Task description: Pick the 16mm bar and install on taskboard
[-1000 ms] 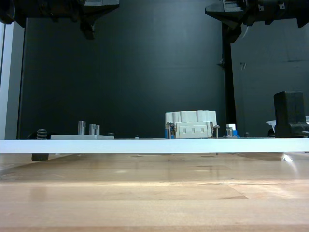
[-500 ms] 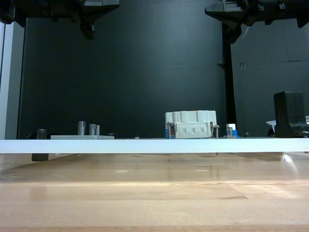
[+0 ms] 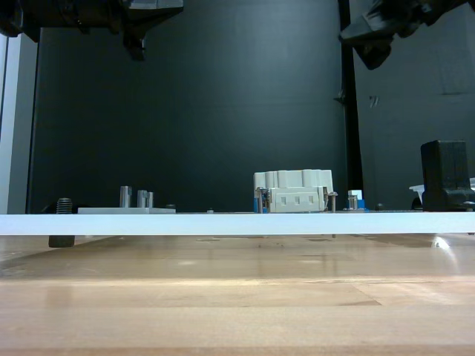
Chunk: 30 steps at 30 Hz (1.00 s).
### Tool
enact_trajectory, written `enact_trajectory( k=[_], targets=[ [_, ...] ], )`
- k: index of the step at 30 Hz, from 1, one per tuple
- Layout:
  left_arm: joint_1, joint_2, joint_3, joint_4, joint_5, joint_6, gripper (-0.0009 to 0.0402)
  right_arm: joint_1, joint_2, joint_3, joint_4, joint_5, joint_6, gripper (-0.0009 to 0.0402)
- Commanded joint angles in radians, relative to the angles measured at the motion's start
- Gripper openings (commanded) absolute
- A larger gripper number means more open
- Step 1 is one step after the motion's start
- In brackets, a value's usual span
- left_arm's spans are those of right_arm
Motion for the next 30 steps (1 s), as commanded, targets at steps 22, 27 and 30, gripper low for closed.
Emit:
enact_trajectory(
  k=[22,27,30],
  targets=[
    [0.0,0.0,0.0,0.0,0.0,0.0,0.0,0.195,0.074,0.116,-0.66,0.039,0.156,0.0],
    [0.0,0.0,0.0,0.0,0.0,0.0,0.0,0.243,0.089,0.116,-0.755,0.057,0.207,0.0],
    [0.0,0.0,0.0,0.0,0.0,0.0,0.0,0.277,0.1,0.116,-0.794,0.065,0.245,0.0]
  ],
)
